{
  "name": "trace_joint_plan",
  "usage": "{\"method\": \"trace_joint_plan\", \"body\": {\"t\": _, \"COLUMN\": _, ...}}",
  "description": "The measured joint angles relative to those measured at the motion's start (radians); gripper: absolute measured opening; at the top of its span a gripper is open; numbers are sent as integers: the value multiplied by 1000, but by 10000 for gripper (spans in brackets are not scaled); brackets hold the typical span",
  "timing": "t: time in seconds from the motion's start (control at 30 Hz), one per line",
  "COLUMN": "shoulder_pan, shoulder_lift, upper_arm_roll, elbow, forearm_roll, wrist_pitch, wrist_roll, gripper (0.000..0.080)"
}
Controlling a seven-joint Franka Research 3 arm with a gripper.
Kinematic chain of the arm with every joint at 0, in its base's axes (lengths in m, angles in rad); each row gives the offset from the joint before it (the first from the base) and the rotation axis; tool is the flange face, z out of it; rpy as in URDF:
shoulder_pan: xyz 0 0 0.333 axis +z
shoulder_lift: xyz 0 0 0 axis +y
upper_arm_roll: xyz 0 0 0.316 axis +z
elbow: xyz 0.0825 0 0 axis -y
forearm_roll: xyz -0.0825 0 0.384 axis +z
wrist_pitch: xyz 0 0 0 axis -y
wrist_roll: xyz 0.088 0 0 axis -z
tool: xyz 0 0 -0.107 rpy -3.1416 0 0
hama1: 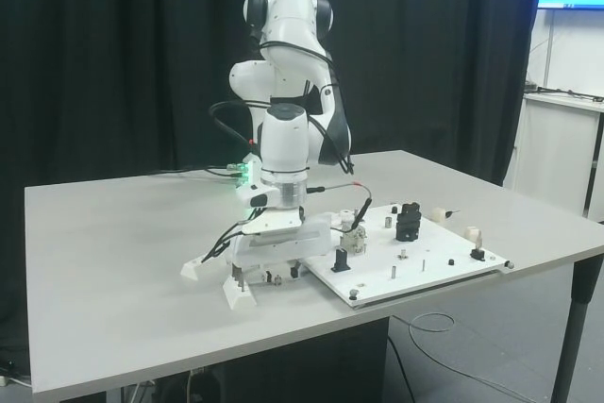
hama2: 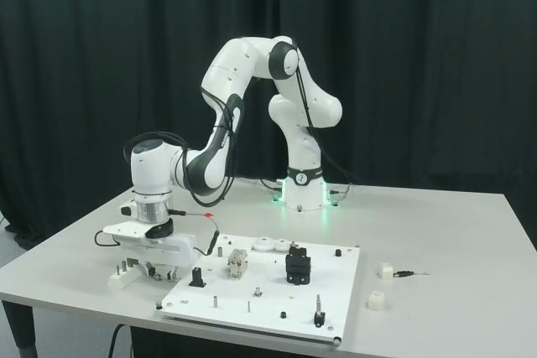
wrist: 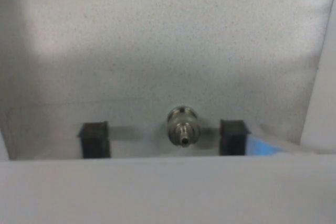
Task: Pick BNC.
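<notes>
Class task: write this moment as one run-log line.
phase: pre-grasp | gripper: open, low over table | BNC connector: between fingertips, ungrasped

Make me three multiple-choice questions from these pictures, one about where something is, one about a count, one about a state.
1. Where does the BNC connector lie?
A. between the fingers
B. on the white board
C. beside the arm's base

2. How many small white blocks stand on the grey table beside the white board?
A. none
B. two
C. five

3. How is the gripper?
A. shut on the connector
B. open
C. raised high above the table

Answers: 1 A, the wrist view shows it between both black fingers. 2 B, two blocks show in the second room view. 3 B, gaps remain on both sides of the connector.
</notes>
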Motion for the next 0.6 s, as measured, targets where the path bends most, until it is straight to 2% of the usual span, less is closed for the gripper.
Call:
{"method": "trace_joint_plan", "body": {"t": 0.03, "shoulder_pan": 0, "shoulder_lift": 0, "upper_arm_roll": 0, "elbow": 0, "forearm_roll": 0, "wrist_pitch": 0, "wrist_roll": 0, "gripper": 774}}
{"method": "trace_joint_plan", "body": {"t": 0.07, "shoulder_pan": 0, "shoulder_lift": 1, "upper_arm_roll": 0, "elbow": 0, "forearm_roll": 0, "wrist_pitch": 1, "wrist_roll": -2, "gripper": 426}}
{"method": "trace_joint_plan", "body": {"t": 0.2, "shoulder_pan": 0, "shoulder_lift": 4, "upper_arm_roll": -1, "elbow": 0, "forearm_roll": -1, "wrist_pitch": 7, "wrist_roll": -19, "gripper": 426}}
{"method": "trace_joint_plan", "body": {"t": 0.23, "shoulder_pan": 0, "shoulder_lift": 6, "upper_arm_roll": -1, "elbow": 0, "forearm_roll": -1, "wrist_pitch": 9, "wrist_roll": -24, "gripper": 240}}
{"method": "trace_joint_plan", "body": {"t": 0.4, "shoulder_pan": 0, "shoulder_lift": 9, "upper_arm_roll": -4, "elbow": 0, "forearm_roll": -1, "wrist_pitch": 15, "wrist_roll": -31, "gripper": 240}}
{"method": "trace_joint_plan", "body": {"t": 0.43, "shoulder_pan": 0, "shoulder_lift": 9, "upper_arm_roll": -5, "elbow": 0, "forearm_roll": -1, "wrist_pitch": 15, "wrist_roll": -32, "gripper": 124}}
{"method": "trace_joint_plan", "body": {"t": 0.6, "shoulder_pan": 1, "shoulder_lift": 10, "upper_arm_roll": -9, "elbow": 0, "forearm_roll": -1, "wrist_pitch": 15, "wrist_roll": -46, "gripper": 124}}
